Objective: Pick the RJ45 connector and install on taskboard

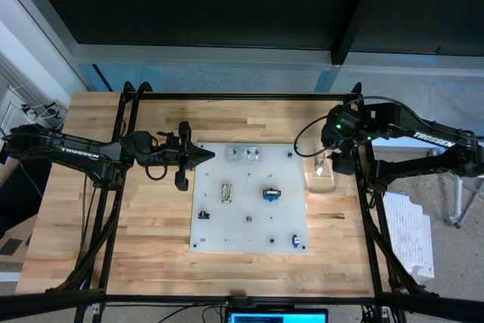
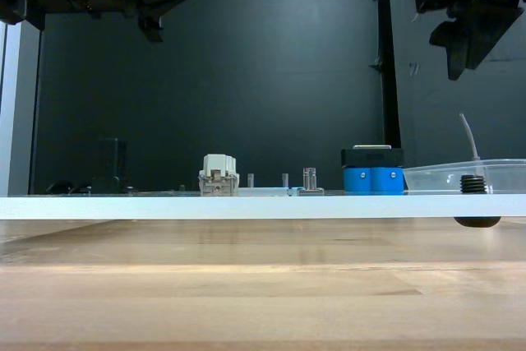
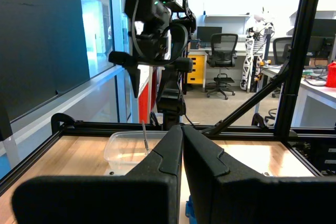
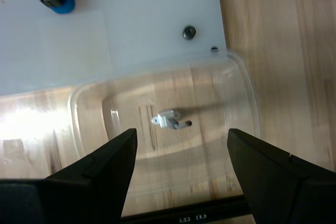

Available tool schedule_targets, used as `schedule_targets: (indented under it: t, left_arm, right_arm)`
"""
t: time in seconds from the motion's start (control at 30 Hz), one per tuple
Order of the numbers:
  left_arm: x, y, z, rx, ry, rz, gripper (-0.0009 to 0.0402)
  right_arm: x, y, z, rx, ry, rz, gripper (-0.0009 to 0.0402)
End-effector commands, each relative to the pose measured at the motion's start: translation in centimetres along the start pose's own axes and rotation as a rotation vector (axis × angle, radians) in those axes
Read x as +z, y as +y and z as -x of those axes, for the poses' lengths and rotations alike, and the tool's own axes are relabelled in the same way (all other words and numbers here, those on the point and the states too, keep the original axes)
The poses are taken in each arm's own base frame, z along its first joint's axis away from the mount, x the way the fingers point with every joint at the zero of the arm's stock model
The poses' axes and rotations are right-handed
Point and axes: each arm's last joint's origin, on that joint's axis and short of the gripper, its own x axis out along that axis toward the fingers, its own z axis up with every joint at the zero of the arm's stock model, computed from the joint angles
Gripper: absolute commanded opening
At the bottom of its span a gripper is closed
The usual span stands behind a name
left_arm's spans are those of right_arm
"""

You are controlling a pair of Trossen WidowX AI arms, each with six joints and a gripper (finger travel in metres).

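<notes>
surface: butcher-block table (image 1: 113, 217) inside a black frame, with a dark panel behind it.
left arm: parked over the table's left side, held high and pointing toward the board.
left gripper (image 1: 206, 156): just off the board's left edge, near its far corner. Jaws are pressed together with nothing between them.
taskboard (image 1: 234, 236): white, lying flat at table centre. It carries a silver block (image 1: 243, 155) at the far edge, a beige socket (image 1: 226, 193) left of middle, a blue part (image 1: 271, 194) right of middle and a small blue piece (image 1: 296, 242) by the near right corner.
target port: can't tell from these views which mount takes the plug.
tray (image 4: 247, 93): clear plastic, on the wood just beside the board's right edge, toward the far end.
RJ45 connector (image 4: 169, 119): lying loose on the tray floor, roughly mid-tray, with nothing gripping it.
thin grey lead (image 2: 468, 133): sticks up out of the tray in the low view. Can't confirm it belongs to the plug.
right gripper (image 4: 181, 131): above the tray, pointing down, well clear of the rim in the low view. Jaws are spread wide and empty, and the plug sits below the gap.
progress: my read is approach only. The pick isn't made and nothing has been added to the board.
left to do: descend, close on the plug, lift it over the tray wall, carry it left to the board, line it up and seat it.
</notes>
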Motion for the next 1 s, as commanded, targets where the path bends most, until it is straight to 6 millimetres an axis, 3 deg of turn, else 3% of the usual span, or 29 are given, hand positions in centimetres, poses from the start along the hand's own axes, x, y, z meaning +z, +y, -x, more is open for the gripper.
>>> schedule_targets:
  t: [0.03,1.0]
  left_arm:
    - [0.0,0.0,0.0,0.0,0.0,0.0,0.0]
    - [0.0,0.0,0.0,0.0,0.0,0.0,0.0]
  right_arm:
    - [-0.2,-0.5,-0.8,-0.005,0.032,0.003,0.0242]
    - [-2.1,-0.8,-7.9,0.038,0.101,0.082,0.024]
